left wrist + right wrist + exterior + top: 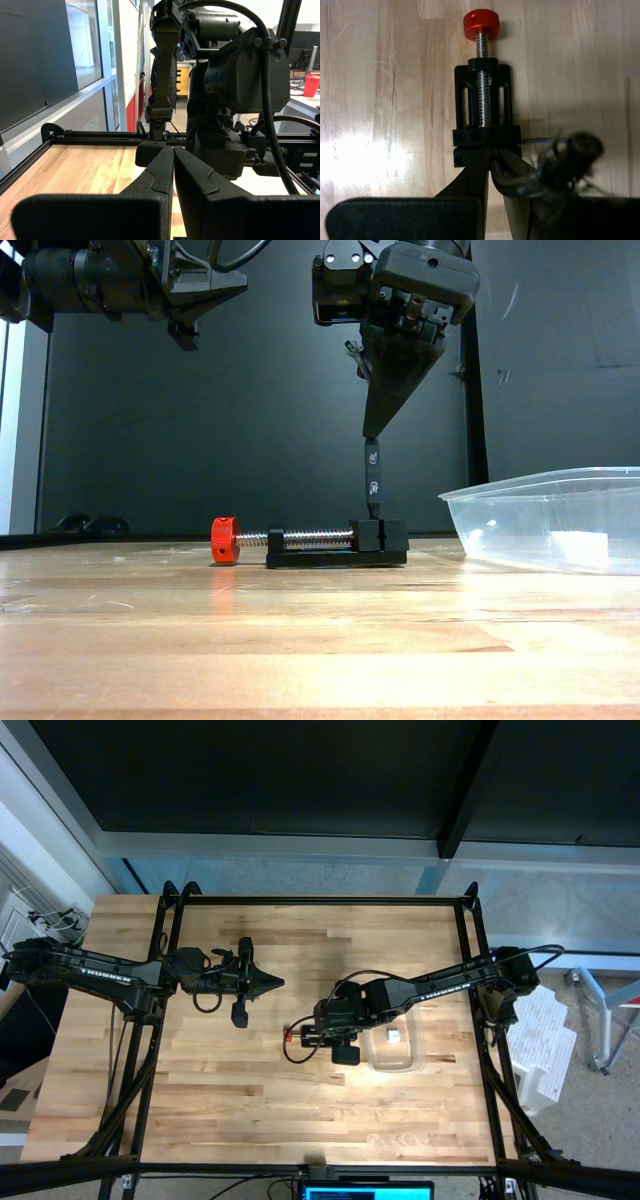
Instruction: Pick the USB-C connector and install on taskboard
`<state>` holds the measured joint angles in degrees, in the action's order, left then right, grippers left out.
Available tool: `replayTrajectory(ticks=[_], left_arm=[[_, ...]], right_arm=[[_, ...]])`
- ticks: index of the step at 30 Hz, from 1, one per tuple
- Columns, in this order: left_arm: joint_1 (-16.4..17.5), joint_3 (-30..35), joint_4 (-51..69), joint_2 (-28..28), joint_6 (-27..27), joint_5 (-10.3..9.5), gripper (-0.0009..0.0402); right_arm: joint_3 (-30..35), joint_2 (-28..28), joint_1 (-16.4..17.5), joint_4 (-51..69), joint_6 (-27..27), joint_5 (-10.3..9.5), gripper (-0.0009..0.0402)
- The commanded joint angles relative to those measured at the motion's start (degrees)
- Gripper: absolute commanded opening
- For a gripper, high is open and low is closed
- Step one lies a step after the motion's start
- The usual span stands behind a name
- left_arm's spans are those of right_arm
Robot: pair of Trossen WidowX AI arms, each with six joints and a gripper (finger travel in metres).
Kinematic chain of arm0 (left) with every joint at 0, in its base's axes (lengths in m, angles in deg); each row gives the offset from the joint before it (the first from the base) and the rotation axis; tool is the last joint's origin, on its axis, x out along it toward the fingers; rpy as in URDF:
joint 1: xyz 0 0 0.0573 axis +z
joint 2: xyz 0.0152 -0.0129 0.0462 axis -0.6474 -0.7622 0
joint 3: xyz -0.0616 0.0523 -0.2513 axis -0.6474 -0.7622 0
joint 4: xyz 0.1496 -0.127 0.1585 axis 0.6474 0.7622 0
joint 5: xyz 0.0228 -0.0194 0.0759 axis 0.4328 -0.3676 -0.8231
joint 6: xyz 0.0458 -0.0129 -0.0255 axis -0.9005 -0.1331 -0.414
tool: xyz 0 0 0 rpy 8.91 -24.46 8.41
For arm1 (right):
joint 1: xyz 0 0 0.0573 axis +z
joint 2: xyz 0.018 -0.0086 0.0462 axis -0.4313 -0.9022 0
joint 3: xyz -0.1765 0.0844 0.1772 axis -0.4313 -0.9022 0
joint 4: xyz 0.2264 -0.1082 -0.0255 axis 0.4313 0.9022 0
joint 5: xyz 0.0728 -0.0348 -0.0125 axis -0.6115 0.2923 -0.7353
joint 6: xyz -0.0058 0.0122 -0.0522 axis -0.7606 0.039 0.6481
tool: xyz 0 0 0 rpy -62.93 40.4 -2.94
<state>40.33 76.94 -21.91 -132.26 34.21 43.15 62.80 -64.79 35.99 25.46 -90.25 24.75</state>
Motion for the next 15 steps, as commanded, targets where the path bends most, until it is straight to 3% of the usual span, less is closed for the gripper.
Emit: replayTrajectory(ticks=[1, 15], left_arm=[[0.0, 0.0, 0.0, 0.0, 0.0, 0.00, 0.0000], [0.0, 0.0, 0.0, 0.0, 0.0, 0.00, 0.0000]], right_arm=[[-1.3, -0.4, -0.2, 0.1, 0.1, -0.17, 0.0000], [-1.6, 0.2, -0.2, 0.2, 1.0, -0.26, 0.0016]])
